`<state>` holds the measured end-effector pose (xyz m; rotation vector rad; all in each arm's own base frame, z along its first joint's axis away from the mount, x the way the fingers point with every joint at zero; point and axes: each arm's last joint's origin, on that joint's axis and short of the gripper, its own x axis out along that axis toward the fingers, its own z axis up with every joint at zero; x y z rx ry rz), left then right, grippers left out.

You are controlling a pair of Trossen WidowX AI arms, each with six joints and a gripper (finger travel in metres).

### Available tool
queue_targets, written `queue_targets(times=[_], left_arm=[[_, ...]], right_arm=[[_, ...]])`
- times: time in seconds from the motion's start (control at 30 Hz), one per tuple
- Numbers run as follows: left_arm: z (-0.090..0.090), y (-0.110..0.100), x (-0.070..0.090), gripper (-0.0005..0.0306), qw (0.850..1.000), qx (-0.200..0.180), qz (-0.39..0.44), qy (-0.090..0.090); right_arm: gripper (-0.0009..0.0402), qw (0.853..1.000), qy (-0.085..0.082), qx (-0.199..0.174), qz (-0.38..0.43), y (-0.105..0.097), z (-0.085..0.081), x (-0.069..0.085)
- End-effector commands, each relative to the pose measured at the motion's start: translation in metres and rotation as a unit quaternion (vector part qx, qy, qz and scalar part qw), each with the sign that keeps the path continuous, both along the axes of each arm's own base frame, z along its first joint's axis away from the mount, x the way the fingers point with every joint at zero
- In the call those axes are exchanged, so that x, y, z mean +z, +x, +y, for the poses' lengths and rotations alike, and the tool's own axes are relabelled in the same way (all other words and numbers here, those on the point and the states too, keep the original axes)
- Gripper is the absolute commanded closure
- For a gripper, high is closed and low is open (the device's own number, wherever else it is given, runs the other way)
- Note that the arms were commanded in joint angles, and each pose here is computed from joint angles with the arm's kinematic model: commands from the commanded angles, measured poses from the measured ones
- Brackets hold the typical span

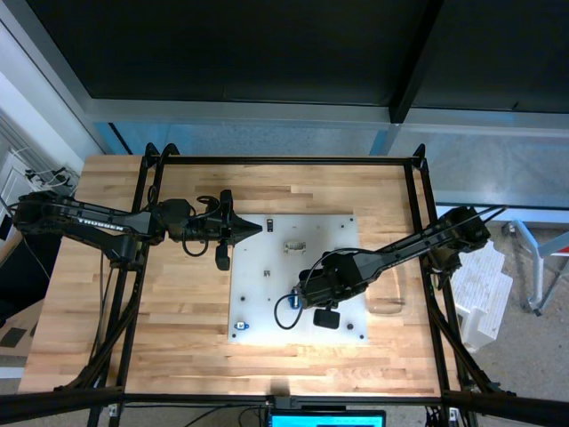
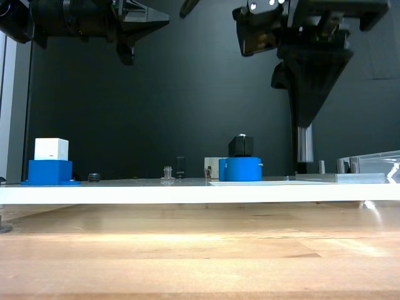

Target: Pick the 16mm cylinder and install on the taskboard

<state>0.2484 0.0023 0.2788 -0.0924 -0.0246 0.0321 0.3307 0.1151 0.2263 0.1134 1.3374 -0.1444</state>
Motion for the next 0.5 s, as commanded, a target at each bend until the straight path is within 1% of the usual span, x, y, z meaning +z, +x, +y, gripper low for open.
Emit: queue_targets(times=[0.03,0.2,0.5], left_arm=[[0.000,0.000,0.000,0.0300,1.000,0.000,0.000,0.000],[0.000,0.000,0.000,0.0300,1.000,0.000,0.000,0.000],[0.000,0.000,0.000,0.0300,1.000,0.000,0.000,0.000]], right_arm=[[0.0393,1.000,-0.002,0.000,0.005,0.001,0.001,-0.005],[0.0393,1.000,-0.003,0.000,0.011,0.003,0.002,-0.010],[0.0393,1.000,-0.003,-0.002,0.012,0.004,0.003,-0.015]])
